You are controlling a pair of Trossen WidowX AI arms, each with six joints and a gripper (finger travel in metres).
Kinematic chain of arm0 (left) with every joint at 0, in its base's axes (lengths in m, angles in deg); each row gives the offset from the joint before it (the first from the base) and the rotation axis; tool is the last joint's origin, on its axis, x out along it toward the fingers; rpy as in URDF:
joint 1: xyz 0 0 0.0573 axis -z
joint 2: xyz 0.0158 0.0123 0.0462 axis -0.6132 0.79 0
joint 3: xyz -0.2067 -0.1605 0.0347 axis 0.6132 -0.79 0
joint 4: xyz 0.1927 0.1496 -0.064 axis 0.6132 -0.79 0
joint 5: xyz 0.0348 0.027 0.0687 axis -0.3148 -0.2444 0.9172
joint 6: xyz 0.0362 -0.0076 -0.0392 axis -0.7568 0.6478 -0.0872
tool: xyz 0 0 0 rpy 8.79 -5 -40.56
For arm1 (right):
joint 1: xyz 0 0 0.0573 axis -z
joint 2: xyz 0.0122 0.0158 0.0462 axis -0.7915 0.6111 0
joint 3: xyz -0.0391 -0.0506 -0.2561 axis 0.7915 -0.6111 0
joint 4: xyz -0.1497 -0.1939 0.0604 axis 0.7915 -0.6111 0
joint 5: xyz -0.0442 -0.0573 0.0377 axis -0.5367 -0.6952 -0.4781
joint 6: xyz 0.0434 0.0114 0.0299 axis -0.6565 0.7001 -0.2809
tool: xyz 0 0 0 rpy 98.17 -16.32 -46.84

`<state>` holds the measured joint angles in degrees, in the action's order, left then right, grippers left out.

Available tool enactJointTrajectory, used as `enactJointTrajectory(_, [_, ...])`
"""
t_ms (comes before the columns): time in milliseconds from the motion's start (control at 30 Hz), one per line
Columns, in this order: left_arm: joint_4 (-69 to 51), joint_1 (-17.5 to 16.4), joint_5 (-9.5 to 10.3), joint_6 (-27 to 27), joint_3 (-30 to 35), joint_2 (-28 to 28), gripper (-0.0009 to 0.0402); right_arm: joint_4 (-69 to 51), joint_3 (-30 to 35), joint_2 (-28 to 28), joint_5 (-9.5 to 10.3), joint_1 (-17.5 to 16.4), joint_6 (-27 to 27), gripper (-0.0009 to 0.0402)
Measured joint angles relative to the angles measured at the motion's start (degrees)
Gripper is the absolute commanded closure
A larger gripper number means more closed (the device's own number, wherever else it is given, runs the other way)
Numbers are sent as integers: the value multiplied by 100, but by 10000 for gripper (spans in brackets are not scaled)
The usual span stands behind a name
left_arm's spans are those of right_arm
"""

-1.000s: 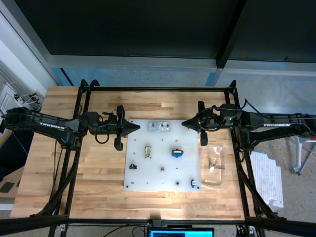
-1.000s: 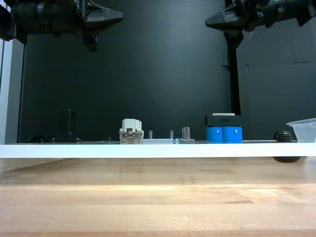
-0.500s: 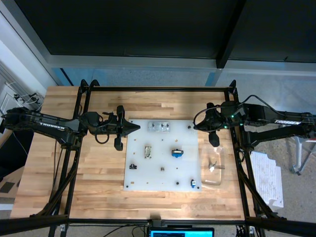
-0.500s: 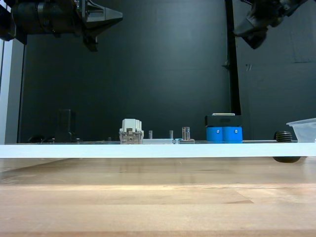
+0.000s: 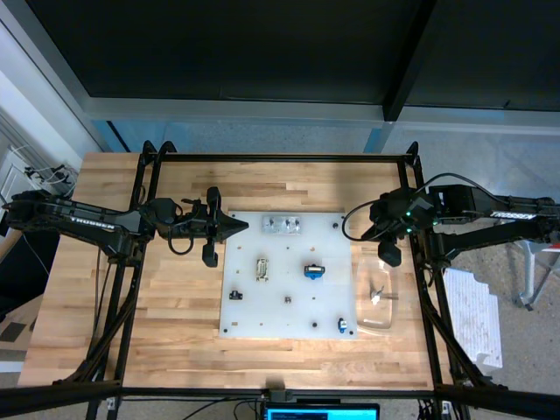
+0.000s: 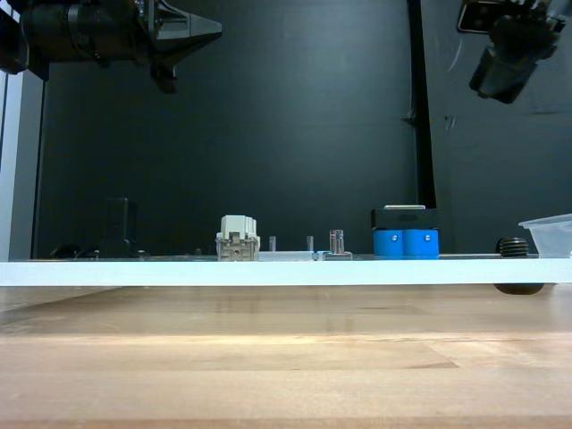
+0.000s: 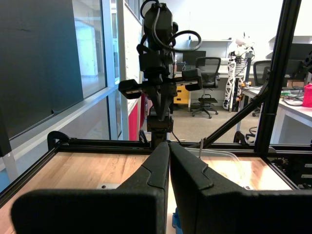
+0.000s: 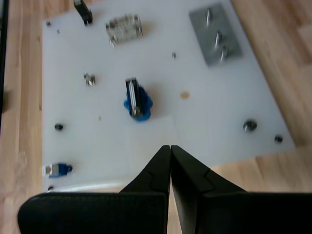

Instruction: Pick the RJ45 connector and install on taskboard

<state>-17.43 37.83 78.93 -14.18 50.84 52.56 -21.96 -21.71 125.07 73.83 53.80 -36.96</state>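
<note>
Near taskboard (image 5: 289,319) edges hover left end effector (image 5: 242,226), right end effector (image 8: 170,147).

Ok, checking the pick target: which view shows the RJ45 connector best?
High view: the RJ45 connector lies in the clear tray beside the taskboard. Low view shows only the tray's rim; the wrist views miss the connector. Right end effector, shut, hovers near the tray's far end; left end effector, shut, at the taskboard's far-left corner.
</note>
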Motion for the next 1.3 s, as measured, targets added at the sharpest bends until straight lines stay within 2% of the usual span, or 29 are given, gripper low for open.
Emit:
enactJointTrajectory(200, [0,0,-2,0,0,0,393,-387,0,-2,-28,-144,-225,393])
enactJointTrajectory(333, [0,0,0,0,2,0,393,-608,0,-111,-278,-396,-356,393])
enactJointTrajectory(467, [0,0,-2,0,2,0,393,-997,0,-125,-586,-809,-621,393])
enactJointTrajectory(567, [-2,0,-2,0,0,0,393,-1244,0,-146,-745,-1106,-789,393])
enactJointTrajectory(700, [0,0,-2,0,0,0,393,-1362,0,-146,-774,-1478,-1056,393])
enactJointTrajectory(867, [0,0,-2,0,2,0,393,-1580,-28,-146,-997,-1998,-1491,393])
enactJointTrajectory(1067, [0,0,0,0,2,0,393,-1716,-131,-144,-1080,-2752,-2275,393])
enactJointTrajectory(1300, [0,0,-2,0,0,0,393,-1727,-275,-7,-1307,-3718,-3248,393])
